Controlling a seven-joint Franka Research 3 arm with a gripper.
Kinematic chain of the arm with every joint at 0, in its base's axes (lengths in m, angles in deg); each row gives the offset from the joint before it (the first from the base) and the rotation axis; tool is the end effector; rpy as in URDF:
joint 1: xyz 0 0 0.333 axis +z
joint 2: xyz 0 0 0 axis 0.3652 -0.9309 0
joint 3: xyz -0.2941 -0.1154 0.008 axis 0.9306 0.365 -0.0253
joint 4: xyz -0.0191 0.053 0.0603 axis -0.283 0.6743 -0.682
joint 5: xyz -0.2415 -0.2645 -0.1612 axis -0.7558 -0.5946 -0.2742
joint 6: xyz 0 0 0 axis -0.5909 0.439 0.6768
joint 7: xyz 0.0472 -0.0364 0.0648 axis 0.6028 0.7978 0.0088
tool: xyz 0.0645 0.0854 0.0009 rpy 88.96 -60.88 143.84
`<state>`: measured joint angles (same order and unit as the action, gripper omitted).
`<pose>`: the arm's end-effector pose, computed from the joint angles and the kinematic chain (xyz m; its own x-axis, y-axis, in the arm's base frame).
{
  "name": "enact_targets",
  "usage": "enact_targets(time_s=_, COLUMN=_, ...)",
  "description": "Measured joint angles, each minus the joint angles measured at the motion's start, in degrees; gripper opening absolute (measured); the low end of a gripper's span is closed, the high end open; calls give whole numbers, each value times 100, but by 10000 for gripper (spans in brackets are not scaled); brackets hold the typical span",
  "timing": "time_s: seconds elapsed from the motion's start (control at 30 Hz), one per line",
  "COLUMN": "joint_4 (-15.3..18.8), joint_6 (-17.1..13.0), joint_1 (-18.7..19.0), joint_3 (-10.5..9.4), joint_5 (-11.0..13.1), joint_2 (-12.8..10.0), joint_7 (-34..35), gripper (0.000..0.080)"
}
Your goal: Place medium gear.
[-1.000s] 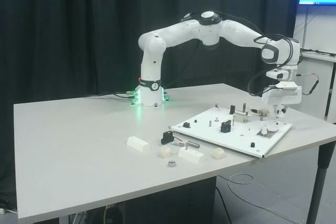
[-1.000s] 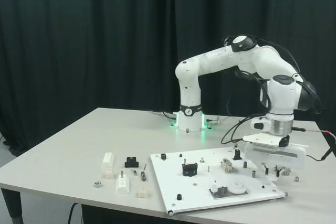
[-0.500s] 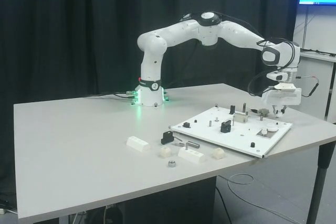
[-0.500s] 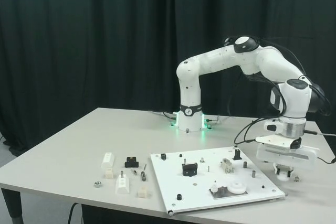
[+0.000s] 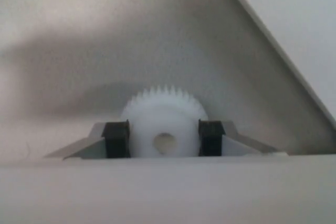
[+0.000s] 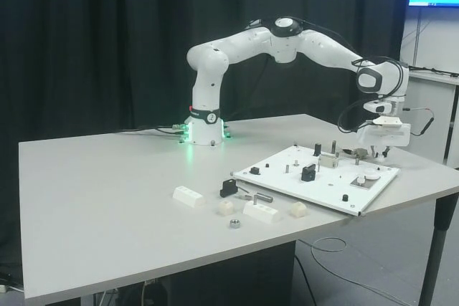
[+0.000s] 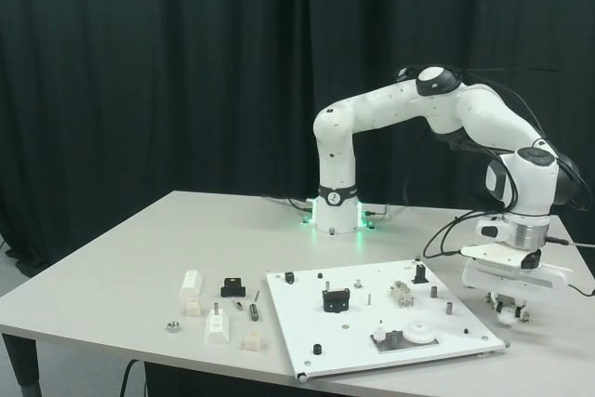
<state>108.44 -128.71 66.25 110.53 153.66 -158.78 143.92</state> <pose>0.5252 0.4637 0.2068 0.4988 -0.8658 0.0409 -0.8666 -0.4973 0.0403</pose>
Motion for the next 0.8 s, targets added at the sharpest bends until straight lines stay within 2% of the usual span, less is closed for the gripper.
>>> enact_targets(time_s=0.43, joint_4=5, joint_6=-116, joint_1=7, joint_3=-47, joint_5=-45, joint_2=0, joint_7=10, gripper=278)
enact_targets(time_s=0.47, joint_4=5, joint_6=-121, joint_1=7, joint_3=-44, joint_5=-56, joint_2=0, joint_7=11, gripper=675)
enact_targets(time_s=0.63, joint_4=5, joint_6=-146, joint_1=5, joint_3=-12, joint_5=-123, joint_2=12, joint_7=55, gripper=675)
enact_targets(time_s=0.67, joint_4=5, joint_6=-150, joint_1=4, joint_3=-3, joint_5=-129, joint_2=19, joint_7=65, gripper=779)
enact_targets(time_s=0.8, joint_4=5, joint_6=-150, joint_1=4, joint_3=58, joint_5=-135, joint_2=43, joint_7=70, gripper=779)
